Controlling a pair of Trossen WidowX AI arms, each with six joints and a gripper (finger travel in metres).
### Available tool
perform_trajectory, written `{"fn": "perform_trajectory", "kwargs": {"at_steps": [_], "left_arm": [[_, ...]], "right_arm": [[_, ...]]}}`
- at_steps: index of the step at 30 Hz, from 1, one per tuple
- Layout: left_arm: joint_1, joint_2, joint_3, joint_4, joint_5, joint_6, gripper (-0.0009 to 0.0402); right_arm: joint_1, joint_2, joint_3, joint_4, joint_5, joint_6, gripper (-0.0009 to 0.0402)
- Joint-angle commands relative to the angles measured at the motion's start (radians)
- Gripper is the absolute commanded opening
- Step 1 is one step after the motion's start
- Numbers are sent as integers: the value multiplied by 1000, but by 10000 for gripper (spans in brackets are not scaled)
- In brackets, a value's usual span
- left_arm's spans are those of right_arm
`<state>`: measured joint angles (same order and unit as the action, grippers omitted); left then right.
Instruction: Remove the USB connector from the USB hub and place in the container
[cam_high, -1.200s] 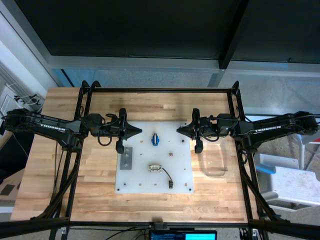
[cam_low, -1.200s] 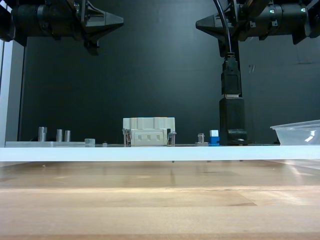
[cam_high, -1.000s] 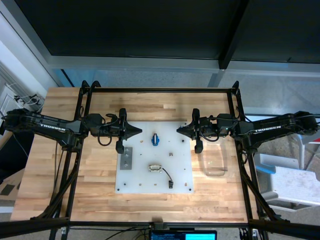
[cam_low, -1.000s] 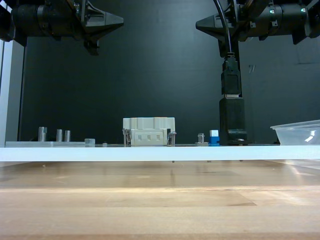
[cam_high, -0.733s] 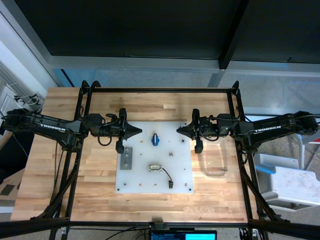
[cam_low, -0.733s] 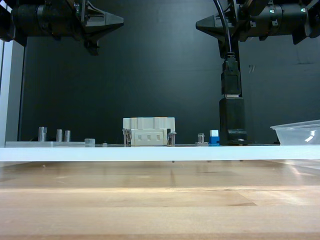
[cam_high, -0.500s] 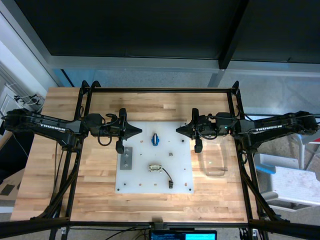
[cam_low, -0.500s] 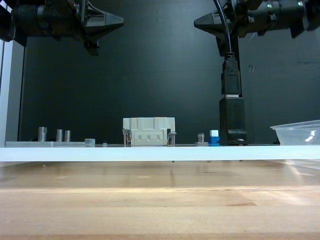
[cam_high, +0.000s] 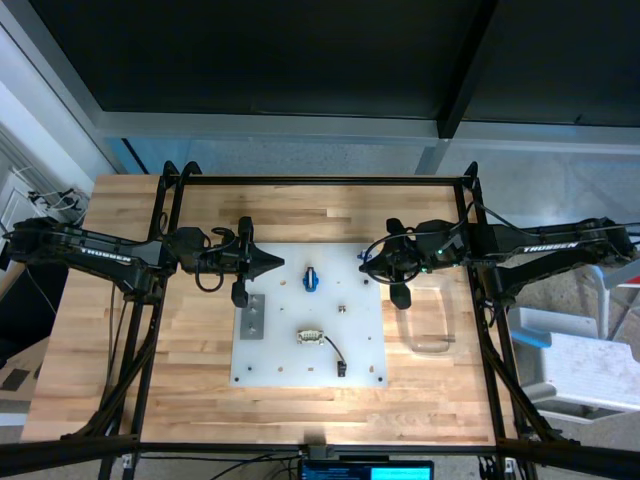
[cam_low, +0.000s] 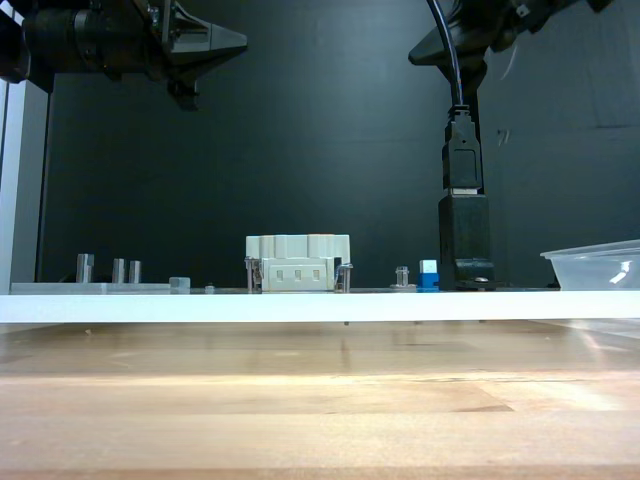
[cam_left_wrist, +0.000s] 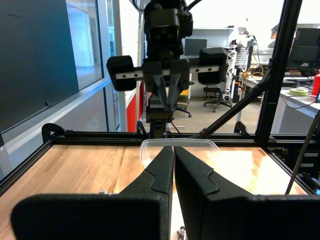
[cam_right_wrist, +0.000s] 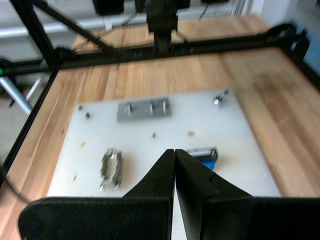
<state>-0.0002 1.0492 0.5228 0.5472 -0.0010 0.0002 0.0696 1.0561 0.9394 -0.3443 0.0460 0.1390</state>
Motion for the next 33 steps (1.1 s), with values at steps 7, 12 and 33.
{"fn": "perform_trajectory", "kwargs": {"at_steps": [7,12,33], "left_arm": [[0,0,0,0,0,0,1],[0,0,0,0,0,0,1],[0,0,0,0,0,0,1]], "right_arm": [[109,115,158,-238,95,82,0],[156,188,229,-317,94,117,0],[352,443,425,-447,92,194,0]]}}
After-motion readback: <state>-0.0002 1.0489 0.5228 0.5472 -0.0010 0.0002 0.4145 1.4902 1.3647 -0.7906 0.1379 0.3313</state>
